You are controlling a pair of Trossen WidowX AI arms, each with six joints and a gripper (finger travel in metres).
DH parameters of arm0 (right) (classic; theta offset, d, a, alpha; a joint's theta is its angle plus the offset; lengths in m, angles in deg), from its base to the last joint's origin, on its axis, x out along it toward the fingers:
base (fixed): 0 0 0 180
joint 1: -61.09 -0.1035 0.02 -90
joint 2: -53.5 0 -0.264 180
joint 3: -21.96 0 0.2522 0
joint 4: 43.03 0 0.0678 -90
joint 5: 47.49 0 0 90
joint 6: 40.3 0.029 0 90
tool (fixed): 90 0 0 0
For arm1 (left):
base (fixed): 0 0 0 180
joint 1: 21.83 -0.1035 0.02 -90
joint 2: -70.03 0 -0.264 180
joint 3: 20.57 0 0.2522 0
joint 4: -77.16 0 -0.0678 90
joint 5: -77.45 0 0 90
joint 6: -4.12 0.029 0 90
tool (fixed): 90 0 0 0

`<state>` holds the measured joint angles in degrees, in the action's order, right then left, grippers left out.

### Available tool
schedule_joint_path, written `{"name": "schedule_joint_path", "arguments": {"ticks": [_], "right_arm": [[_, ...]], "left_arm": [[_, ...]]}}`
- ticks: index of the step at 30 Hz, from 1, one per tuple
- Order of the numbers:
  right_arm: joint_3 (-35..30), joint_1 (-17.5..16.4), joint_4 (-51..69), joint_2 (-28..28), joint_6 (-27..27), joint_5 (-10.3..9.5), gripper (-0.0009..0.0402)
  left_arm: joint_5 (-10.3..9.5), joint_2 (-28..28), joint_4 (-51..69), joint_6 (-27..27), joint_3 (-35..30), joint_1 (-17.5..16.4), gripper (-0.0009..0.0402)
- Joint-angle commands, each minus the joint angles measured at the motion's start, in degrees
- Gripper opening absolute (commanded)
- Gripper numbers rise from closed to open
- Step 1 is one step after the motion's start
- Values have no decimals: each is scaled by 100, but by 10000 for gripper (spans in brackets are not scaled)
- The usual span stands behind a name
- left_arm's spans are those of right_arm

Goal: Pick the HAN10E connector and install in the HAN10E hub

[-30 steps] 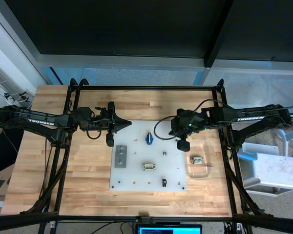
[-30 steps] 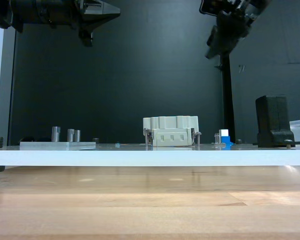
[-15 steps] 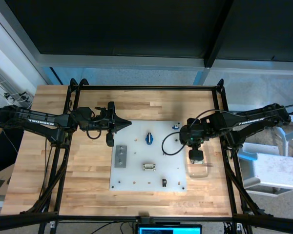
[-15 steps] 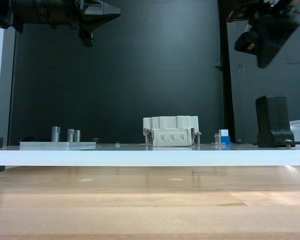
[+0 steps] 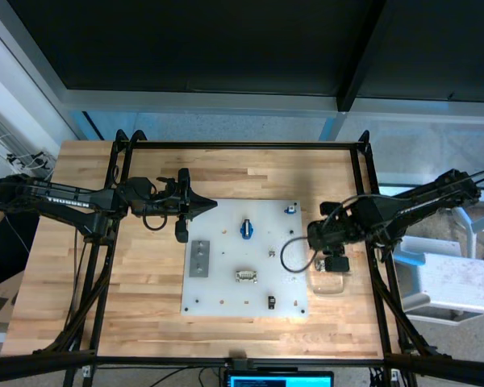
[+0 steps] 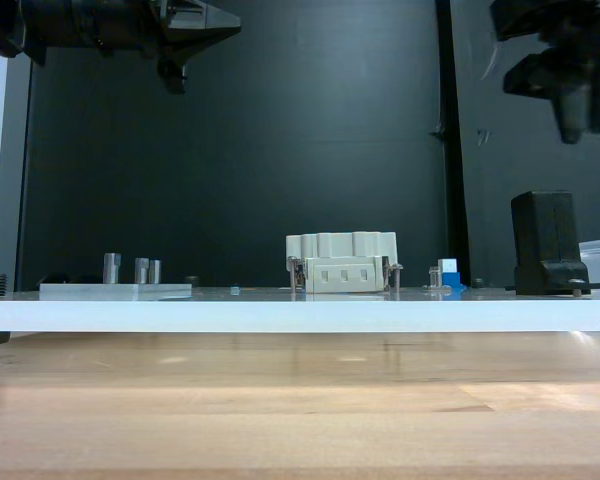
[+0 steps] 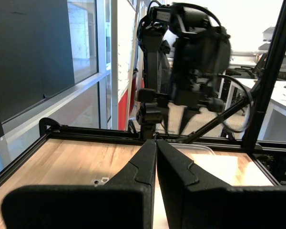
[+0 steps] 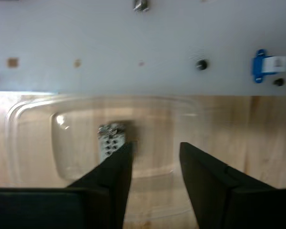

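Note:
The HAN10E connector (image 8: 108, 141), a small pale plug block with dark pin dots, lies in a clear plastic tray (image 8: 19, 117) beside the white board. My right gripper (image 8: 155, 145) hangs open above the tray, the connector just beside one finger (image 8: 112, 179). From above, the right gripper (image 5: 332, 260) covers the connector over the tray (image 5: 329, 286). The HAN10E hub (image 5: 245, 276), a metal-framed socket with a beige insert, sits on the white board (image 5: 226, 242); the low view shows the hub (image 6: 342, 264) upright. My left gripper (image 5: 203, 205) is parked, shut and empty, at the board's far left corner.
On the board are a grey block with holes (image 5: 200, 258), a blue part (image 5: 246, 229) and a small black part (image 5: 271, 302). In the low view the black part (image 6: 548, 245) stands below the right gripper (image 6: 570, 85). A black frame rings the wooden table.
My right gripper swung from over the board's far right part to the right and nearer, ending over the clear tray. The left arm has not moved.

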<state>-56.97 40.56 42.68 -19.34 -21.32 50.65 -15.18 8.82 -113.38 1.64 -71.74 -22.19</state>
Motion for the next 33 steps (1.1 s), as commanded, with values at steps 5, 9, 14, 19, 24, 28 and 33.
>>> {"name": "schedule_joint_path", "arguments": {"ticks": [5, 9, 14, 19, 24, 28, 33], "right_arm": [[212, -326, -83, 0, 352, 7, 243], [431, -518, -221, 0, 461, -2, 286], [745, -640, -483, -2, 466, -17, 308], [1110, -717, -898, -2, 476, -22, 313], [1462, -813, -1294, -4, 461, -50, 323], [1622, -835, -1473, -105, 459, -199, 328], [1733, -866, -1606, -269, 457, -240, 324]], "left_arm": [[0, -2, -2, 0, -2, 0, 0], [0, 2, -2, 0, -2, -2, 0], [0, -4, 0, 0, -2, 0, 0], [0, -2, -2, 0, -2, 0, 0], [0, 2, -2, 2, -2, 0, 0], [0, -2, 0, 2, -2, -2, 0], [0, 2, 0, 0, -2, 0, 0]]}}
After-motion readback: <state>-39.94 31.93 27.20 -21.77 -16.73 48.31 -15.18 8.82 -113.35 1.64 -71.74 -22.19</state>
